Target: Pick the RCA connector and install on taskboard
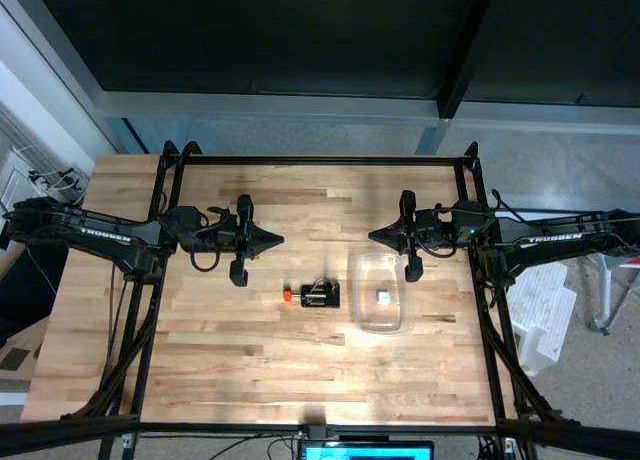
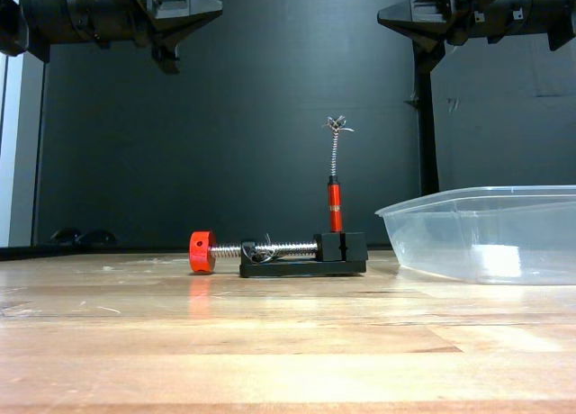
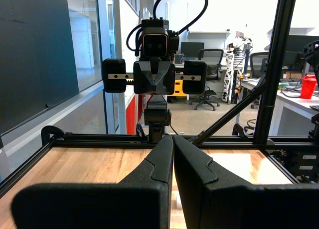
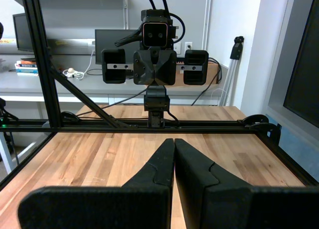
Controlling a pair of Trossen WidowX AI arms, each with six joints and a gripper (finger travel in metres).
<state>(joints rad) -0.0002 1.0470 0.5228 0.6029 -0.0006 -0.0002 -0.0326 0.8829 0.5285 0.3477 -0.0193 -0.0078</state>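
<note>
Centrally, upright on the one black vise (image 2: pixel 342 248): one red connector (image 2: pixel 334 207), cable rising. Left claw (image 3: pixel 173 139) and right claw (image 4: pixel 174 141), both pinched shut, empty, parked high. Rightward, one clear tray (image 2: pixel 450 204) holding one white block (image 1: pixel 383 296).

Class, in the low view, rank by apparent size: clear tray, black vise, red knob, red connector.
1. clear tray
2. black vise
3. red knob and red connector on the vise, too alike to rank.
Above, left gripper and right gripper hang shut at either side.
</note>
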